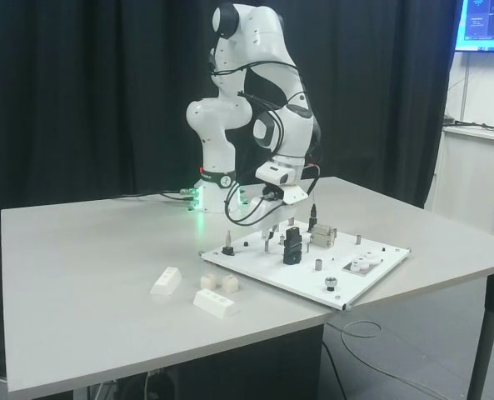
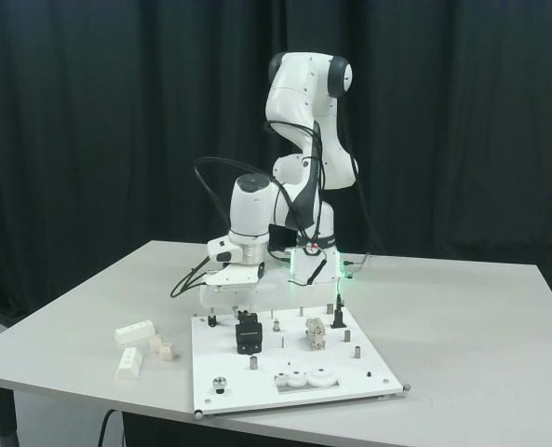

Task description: Insert square peg 2.

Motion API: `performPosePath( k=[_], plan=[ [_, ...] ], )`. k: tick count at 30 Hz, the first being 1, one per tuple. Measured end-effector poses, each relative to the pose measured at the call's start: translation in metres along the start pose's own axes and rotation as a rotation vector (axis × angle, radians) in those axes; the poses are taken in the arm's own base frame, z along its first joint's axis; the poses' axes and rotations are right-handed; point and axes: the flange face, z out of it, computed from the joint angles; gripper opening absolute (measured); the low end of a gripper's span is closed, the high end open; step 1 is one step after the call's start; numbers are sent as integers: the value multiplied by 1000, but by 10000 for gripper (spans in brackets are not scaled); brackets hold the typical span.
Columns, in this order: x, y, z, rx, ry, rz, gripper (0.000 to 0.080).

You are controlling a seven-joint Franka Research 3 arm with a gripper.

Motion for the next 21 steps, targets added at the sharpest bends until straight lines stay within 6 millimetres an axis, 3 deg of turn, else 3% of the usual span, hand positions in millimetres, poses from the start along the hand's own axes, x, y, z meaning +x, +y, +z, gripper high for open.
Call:
performPosePath(
  k=[21],
  plan=[
    [-1,-1,3,0,-7,16,70]
  ],
)
